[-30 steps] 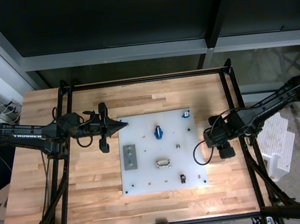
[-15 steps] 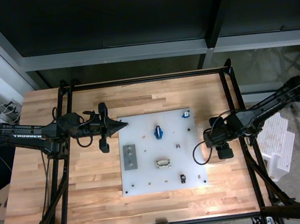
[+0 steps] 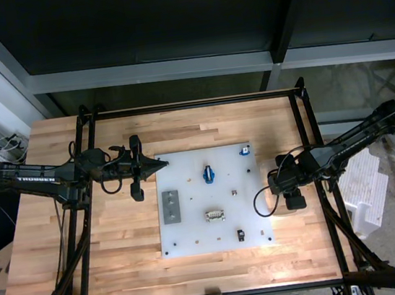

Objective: Pick the 16mm bar and install on taskboard

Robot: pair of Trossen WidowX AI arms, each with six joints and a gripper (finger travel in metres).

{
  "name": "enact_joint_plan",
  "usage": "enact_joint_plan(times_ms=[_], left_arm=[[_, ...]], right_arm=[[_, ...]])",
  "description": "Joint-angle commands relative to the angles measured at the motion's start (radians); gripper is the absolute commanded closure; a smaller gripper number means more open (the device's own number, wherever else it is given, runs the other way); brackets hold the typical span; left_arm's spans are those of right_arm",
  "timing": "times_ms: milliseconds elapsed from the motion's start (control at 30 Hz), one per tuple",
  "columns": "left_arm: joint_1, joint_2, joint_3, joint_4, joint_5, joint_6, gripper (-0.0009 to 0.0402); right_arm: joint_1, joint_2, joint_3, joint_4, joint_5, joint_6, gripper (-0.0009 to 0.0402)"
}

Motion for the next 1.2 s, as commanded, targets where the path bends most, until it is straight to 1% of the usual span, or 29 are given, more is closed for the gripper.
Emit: enact_joint_plan(times_ms=[33, 367, 500, 667, 1033, 1200], left_arm=[[0.000, 0.000, 0.000, 0.000, 0.000, 0.000, 0.0393], [0.000, 0.000, 0.000, 0.000, 0.000, 0.000, 0.0393], [0.000, 0.000, 0.000, 0.000, 0.000, 0.000, 0.0393], [0.000, 0.000, 0.000, 0.000, 0.000, 0.000, 0.0393], [0.000, 0.000, 0.000, 0.000, 0.000, 0.000, 0.0393], [0.000, 0.000, 0.000, 0.000, 0.000, 0.000, 0.0393]], right_arm=[[0.000, 0.000, 0.000, 0.003, 0.001, 0.000, 0.0228], [0.000, 0.000, 0.000, 0.008, 0.001, 0.000, 0.0228], [-0.001, 0.000, 0.000, 0.008, 0.001, 0.000, 0.0238], [-0.001, 0.000, 0.000, 0.008, 0.001, 0.000, 0.0278], [-0.002, 0.000, 0.000, 0.008, 0.000, 0.000, 0.0397], [-0.002, 0.000, 0.000, 0.008, 0.000, 0.000, 0.0378]])
